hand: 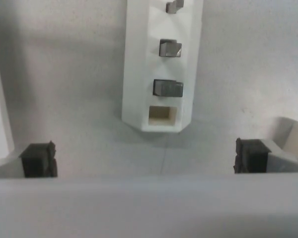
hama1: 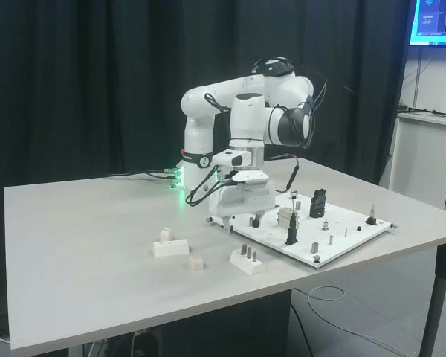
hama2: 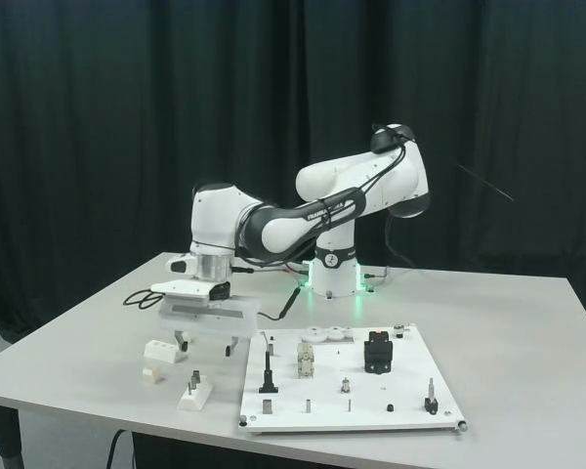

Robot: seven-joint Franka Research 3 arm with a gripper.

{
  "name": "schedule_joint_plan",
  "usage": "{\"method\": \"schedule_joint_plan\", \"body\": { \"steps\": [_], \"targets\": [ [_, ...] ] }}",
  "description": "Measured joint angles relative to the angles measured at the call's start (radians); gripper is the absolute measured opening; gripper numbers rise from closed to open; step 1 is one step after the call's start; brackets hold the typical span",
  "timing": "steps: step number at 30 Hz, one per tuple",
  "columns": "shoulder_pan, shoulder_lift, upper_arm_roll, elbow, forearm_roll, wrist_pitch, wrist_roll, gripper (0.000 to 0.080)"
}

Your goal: Pick square peg 3.

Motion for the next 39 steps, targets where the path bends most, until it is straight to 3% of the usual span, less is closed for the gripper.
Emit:
{"method": "schedule_joint_plan", "body": {
  "steps": [9,19,39],
  "targets": [
    [-0.009,-0.009,0.014,-0.004,0.032,0.0,0.037,0.08],
    [-0.012,-0.019,0.03,-0.004,0.033,0.003,0.051,0.08],
    [-0.016,-0.022,0.044,0.023,0.036,0.115,0.029,0.08]
  ]
}}
